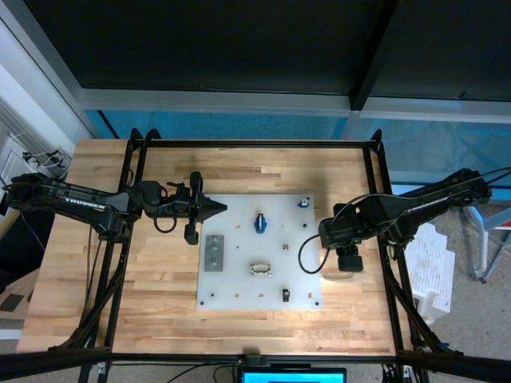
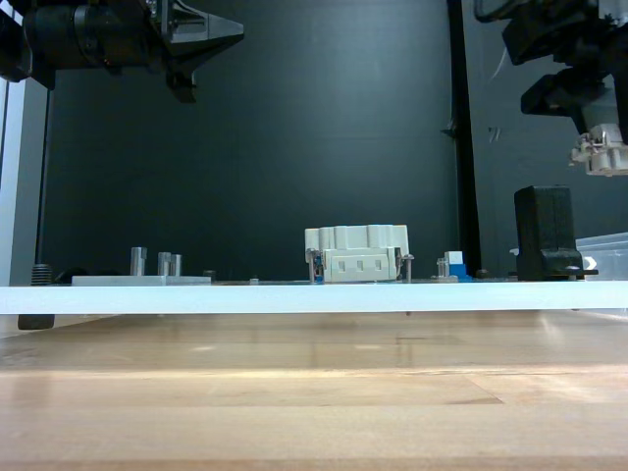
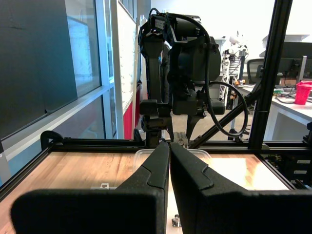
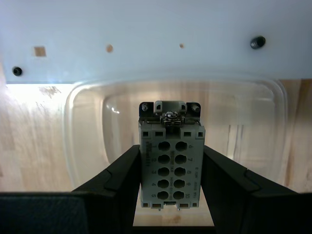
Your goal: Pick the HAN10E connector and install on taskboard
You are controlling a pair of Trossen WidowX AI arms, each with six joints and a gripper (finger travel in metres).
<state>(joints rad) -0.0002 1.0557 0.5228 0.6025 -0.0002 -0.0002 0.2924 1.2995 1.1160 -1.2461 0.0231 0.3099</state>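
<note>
We held the HAN10E connector [image 4: 170, 168] in the right claw [image 1: 350, 263], taskboard [image 1: 239, 297] just leftward, while the closed left claw [image 1: 221, 208] hung over its left edge.

We see the HAN10E connector [image 4: 170, 161] clamped by its long sides between the fingers [image 4: 122, 170] of the right hand [image 4: 170, 152]. It is held in the air over a clear tray [image 4: 87, 112] just beside the taskboard's right edge. It is a pale grey-beige block with two columns of five round numbered sockets and a metal screw clamp at its outer end. The taskboard [image 1: 239, 297], a white square plate dotted with small holes and fixtures, lies flat in the middle of the desk [image 1: 120, 319]. The left hand [image 1: 209, 209], fingers pressed together, hovers high over its far left corner.
</note>
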